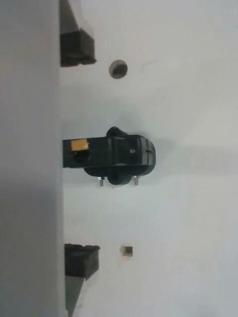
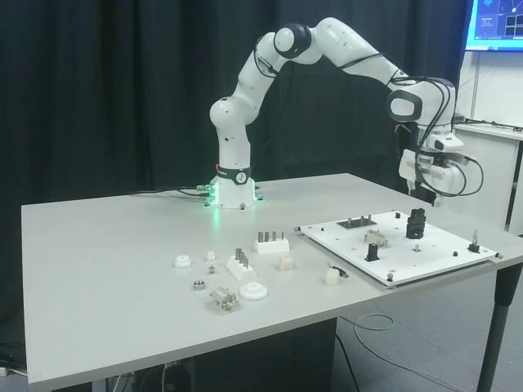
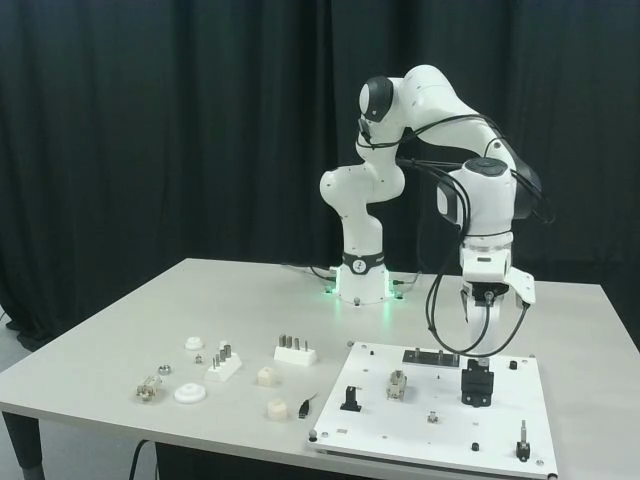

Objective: Insert D-SUB.

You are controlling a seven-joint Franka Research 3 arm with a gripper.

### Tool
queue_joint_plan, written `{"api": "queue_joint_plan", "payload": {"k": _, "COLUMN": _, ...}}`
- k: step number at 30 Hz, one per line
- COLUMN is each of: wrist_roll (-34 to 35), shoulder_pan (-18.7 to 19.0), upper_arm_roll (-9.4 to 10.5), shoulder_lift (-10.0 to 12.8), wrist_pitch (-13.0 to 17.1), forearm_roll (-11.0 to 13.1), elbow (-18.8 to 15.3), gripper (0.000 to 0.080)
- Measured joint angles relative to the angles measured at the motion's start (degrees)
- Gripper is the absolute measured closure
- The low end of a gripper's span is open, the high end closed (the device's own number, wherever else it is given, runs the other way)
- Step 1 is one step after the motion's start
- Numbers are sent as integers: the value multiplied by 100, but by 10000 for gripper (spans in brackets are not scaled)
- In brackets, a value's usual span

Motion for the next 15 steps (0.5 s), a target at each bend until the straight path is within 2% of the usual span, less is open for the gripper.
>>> {"api": "queue_joint_plan", "payload": {"k": 15, "wrist_roll": 3, "shoulder_pan": 0, "upper_arm_roll": -56, "shoulder_lift": 0, "wrist_pitch": -61, "forearm_roll": 0, "elbow": 67, "gripper": 3}}
